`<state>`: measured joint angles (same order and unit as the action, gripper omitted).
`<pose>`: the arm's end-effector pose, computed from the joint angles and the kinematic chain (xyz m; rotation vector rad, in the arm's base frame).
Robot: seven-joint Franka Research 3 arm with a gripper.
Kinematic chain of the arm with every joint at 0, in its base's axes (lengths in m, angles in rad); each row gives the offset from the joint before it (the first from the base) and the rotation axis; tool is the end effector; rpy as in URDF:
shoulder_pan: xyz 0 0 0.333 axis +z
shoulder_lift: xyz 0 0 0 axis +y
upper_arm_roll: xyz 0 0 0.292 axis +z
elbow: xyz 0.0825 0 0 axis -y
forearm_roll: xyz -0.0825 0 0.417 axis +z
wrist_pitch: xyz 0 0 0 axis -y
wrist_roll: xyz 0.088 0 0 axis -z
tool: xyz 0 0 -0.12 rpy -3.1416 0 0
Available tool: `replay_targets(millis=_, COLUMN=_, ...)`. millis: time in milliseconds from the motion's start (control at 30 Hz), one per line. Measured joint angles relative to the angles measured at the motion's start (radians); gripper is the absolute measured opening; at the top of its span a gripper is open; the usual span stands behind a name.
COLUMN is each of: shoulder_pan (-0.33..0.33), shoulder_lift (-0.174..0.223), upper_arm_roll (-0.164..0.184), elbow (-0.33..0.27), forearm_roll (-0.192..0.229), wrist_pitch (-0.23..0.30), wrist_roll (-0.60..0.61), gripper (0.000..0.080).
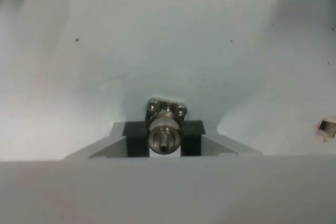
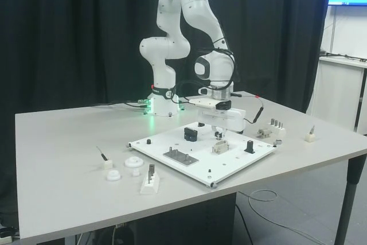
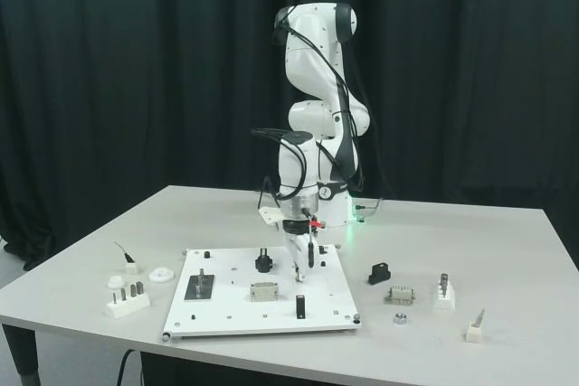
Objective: Insert BNC.
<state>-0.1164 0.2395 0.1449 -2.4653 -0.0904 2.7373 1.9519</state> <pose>0.4924 0.0217 0.1384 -1.8787 2.4817 -0.0347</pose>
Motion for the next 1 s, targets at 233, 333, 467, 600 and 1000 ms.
replay_targets(millis=233, shoulder_pan=0.000, shoulder_lift=0.000, upper_arm_roll=0.000, elbow=0.000, forearm_roll=0.000, wrist_pitch=0.000, wrist_roll=0.006, gripper=0.0124)
replay_targets(millis=333, shoulder_pan=0.000, shoulder_lift=0.000, upper_arm_roll=0.000, elbow=0.000, forearm_roll=-0.001, wrist_pitch=0.000, wrist_roll=0.017, gripper=0.0124)
replay_targets(millis=467, shoulder_pan=0.000, shoulder_lift=0.003, upper_arm_roll=-0.002, elbow=0.001, forearm_roll=-0.010, wrist_pitch=0.000, wrist_roll=0.032, gripper=0.0177)
replay_targets(millis=600, shoulder_pan=0.001, shoulder_lift=0.006, upper_arm_roll=-0.006, elbow=0.004, forearm_roll=-0.021, wrist_pitch=0.000, wrist_roll=0.035, gripper=0.0177)
replay_targets(millis=1000, shoulder_pan=0.001, shoulder_lift=0.001, upper_arm_roll=-0.013, elbow=0.048, forearm_roll=-0.021, wrist_pitch=-0.039, wrist_roll=0.050, gripper=0.0788)
